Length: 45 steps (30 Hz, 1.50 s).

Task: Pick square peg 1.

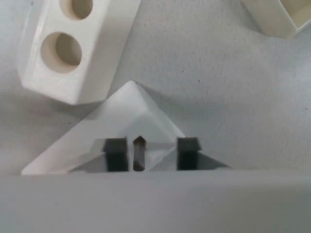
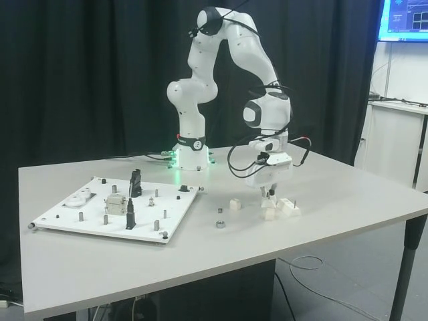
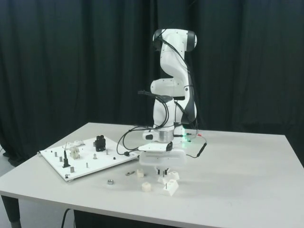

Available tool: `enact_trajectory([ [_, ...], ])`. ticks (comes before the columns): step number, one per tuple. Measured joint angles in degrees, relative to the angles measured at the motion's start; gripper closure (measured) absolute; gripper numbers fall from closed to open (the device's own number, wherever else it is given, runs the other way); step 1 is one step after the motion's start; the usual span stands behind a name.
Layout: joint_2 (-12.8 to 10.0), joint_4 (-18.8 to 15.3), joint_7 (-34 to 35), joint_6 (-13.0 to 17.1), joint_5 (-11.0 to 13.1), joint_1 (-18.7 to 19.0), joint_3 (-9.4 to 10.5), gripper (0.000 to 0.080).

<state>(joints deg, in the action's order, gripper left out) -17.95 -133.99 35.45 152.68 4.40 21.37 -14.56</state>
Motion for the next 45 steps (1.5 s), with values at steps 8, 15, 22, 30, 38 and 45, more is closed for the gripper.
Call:
enact_trajectory([
  [8,-0.6,0.5,0.0,0.0,0.6,0.0,0.00,0.0766],
  [15,-0.7,0.8,0.0,-0.1,0.8,0.0,0.02,0.0778],
  [22,-0.6,1.2,0.0,-0.6,0.8,0.0,0.14,0.0778],
  [30,0.8,2.2,0.0,-4.0,0.8,0.0,0.22,0.0778],
  [38,3.3,2.9,0.0,-7.8,0.8,0.0,0.20,0.0780],
  [45,5.0,3.0,0.0,-9.4,0.8,0.0,0.05,0.0780],
])
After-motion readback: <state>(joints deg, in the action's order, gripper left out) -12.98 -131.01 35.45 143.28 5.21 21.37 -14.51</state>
